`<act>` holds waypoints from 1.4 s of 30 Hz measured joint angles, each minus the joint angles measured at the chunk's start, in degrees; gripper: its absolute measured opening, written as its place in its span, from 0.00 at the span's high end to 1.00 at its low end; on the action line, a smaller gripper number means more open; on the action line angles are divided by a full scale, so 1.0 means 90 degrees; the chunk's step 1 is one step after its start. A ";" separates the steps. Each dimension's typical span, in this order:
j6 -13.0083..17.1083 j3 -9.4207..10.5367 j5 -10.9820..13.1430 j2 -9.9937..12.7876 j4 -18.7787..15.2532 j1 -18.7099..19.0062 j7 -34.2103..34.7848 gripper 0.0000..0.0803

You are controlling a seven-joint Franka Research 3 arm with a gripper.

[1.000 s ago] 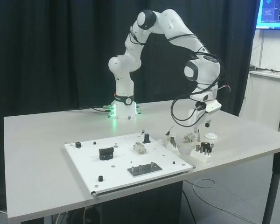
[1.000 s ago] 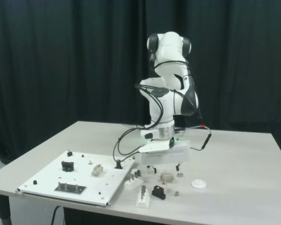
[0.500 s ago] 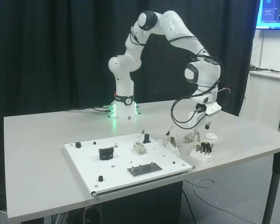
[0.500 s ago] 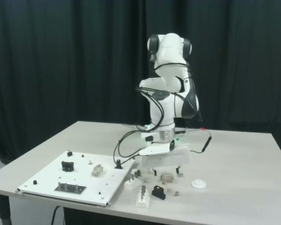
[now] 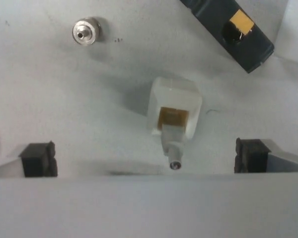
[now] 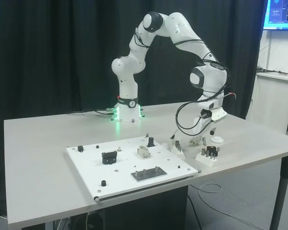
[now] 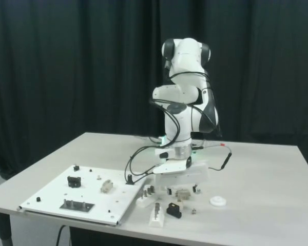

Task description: Pick Ethernet.

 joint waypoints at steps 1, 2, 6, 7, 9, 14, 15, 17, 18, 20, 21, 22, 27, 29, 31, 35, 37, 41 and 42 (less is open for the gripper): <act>0.0009 0.0001 0.0006 0.0010 0.0000 -0.0004 -0.0007 0.00; 0.0018 0.0001 0.0010 0.0020 0.0000 -0.0008 -0.0015 0.00; 0.0065 0.0015 0.0018 0.0056 -0.0004 -0.0040 -0.0055 0.00; 0.0073 0.0020 0.0019 0.0064 -0.0005 -0.0050 -0.0069 0.00; 0.0081 0.0025 0.0020 0.0078 -0.0006 -0.0066 -0.0089 0.00; 0.0101 0.0025 0.0035 0.0113 -0.0008 -0.0090 -0.0147 0.00; 0.0109 0.0026 0.0050 0.0122 -0.0008 -0.0093 -0.0169 0.00; 0.0121 0.0026 0.0083 0.0140 -0.0008 -0.0097 -0.0212 0.00; 0.0126 0.0026 0.0094 0.0148 -0.0008 -0.0099 -0.0232 0.00; 0.0133 0.0029 0.0106 0.0163 -0.0008 -0.0100 -0.0252 0.00; 0.0136 0.0032 0.0111 0.0170 -0.0009 -0.0101 -0.0252 0.00; 0.0140 0.0035 0.0116 0.0175 -0.0009 -0.0101 -0.0253 0.00; 0.0198 0.0063 0.0127 0.0202 -0.0012 -0.0103 -0.0254 0.00; 0.0215 0.0077 0.0127 0.0210 -0.0015 -0.0105 -0.0254 0.00; 0.0218 0.0087 0.0127 0.0215 -0.0015 -0.0107 -0.0254 0.00; 0.0219 0.0093 0.0127 0.0221 -0.0016 -0.0108 -0.0253 0.00; 0.0220 0.0093 0.0127 0.0222 -0.0016 -0.0108 -0.0253 0.35; 0.0224 0.0094 0.0128 0.0225 -0.0017 -0.0114 -0.0253 0.35; 0.0225 0.0095 0.0128 0.0226 -0.0017 -0.0117 -0.0253 0.56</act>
